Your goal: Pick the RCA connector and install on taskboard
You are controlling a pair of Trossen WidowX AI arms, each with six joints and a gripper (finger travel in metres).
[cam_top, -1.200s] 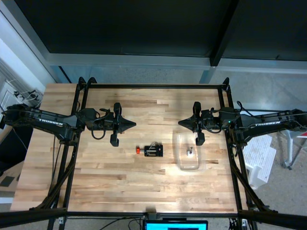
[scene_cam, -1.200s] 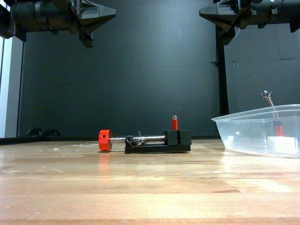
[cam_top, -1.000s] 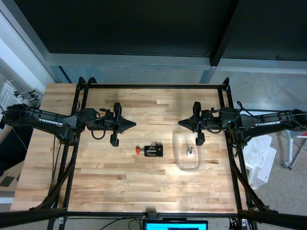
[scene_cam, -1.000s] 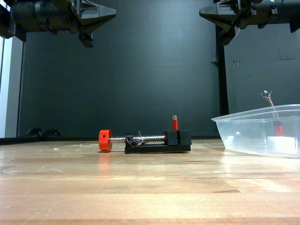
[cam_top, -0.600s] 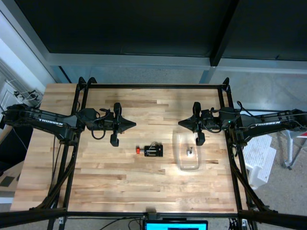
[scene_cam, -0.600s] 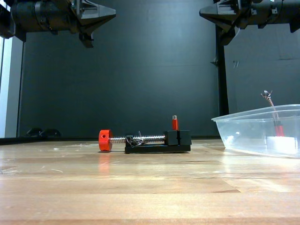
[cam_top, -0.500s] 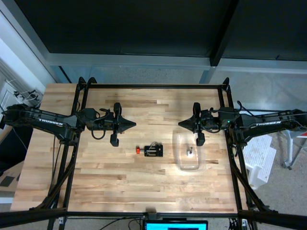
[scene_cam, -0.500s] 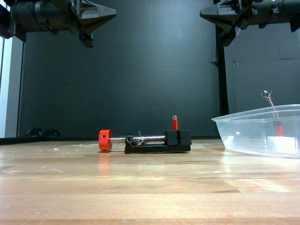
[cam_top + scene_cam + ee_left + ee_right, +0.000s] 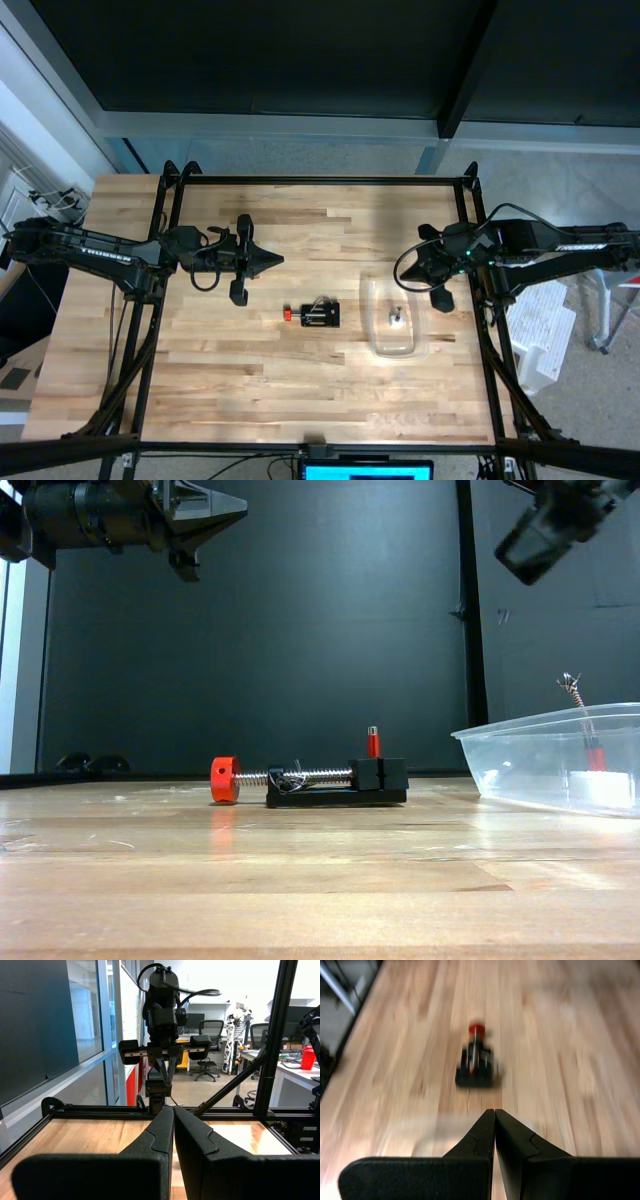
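Observation:
The taskboard (image 9: 318, 314) is a small black block with a red knob at its left end, lying mid-table; it also shows in the low view (image 9: 335, 780) and, blurred, in the right wrist view (image 9: 477, 1067). The RCA connector (image 9: 396, 318) is a tiny dark piece lying inside the clear tray (image 9: 380, 340), to the right of the taskboard. My right gripper (image 9: 400, 270) hangs shut and tilted downward above the tray's far end, its tips (image 9: 494, 1111) pointing toward the taskboard. My left gripper (image 9: 278, 260) is shut, held high and level, left of and behind the taskboard.
The clear tray (image 9: 560, 755) also holds a small white piece and a red-tipped wire. A black frame (image 9: 320, 181) runs along the table's far edge and sides. The opposite arm (image 9: 162, 1035) shows across the table in the left wrist view.
The right arm has drawn back to the right and pitched its gripper downward toward the table. The left arm, taskboard and tray have not moved.

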